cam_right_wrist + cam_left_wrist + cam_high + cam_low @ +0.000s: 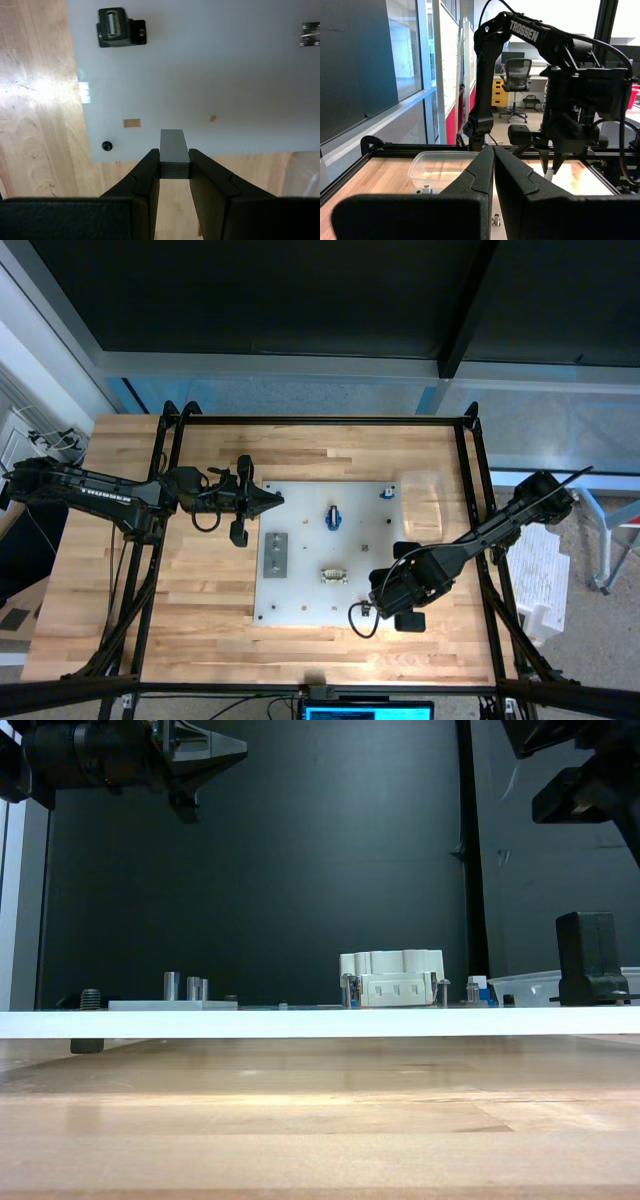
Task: Pick the 16mm bar and install on taskboard
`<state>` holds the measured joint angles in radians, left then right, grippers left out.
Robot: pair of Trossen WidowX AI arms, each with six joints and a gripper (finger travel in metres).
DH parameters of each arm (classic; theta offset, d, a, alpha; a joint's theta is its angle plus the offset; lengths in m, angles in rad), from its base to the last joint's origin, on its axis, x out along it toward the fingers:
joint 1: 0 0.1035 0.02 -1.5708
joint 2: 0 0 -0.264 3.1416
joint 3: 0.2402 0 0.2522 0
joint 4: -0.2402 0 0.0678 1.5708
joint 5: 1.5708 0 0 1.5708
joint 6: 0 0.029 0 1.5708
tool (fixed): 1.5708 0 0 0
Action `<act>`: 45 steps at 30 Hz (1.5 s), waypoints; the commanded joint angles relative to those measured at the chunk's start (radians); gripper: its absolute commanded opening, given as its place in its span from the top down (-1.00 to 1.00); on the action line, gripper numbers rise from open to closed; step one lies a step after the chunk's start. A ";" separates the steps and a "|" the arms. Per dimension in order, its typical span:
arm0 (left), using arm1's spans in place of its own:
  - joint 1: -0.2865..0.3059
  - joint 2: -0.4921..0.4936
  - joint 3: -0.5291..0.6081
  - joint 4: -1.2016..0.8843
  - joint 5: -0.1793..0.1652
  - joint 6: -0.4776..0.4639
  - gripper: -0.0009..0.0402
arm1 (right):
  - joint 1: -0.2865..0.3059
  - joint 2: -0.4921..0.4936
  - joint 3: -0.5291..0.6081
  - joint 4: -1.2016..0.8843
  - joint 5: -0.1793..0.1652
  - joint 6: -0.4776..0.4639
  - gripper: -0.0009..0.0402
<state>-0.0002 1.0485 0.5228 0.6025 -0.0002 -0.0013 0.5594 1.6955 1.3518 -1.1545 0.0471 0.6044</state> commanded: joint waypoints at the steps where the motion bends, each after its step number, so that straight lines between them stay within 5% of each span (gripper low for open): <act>1: 0.000 0.000 0.000 0.000 0.000 0.000 0.96 | 0.013 0.015 -0.001 0.018 -0.021 0.013 0.93; 45: 0.000 0.000 0.000 0.000 0.000 0.000 0.96 | 0.066 0.094 -0.003 0.085 -0.006 0.033 0.93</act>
<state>-0.0002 1.0489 0.5224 0.6029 -0.0002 -0.0013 0.6254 1.7889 1.3491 -1.0687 0.0410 0.6384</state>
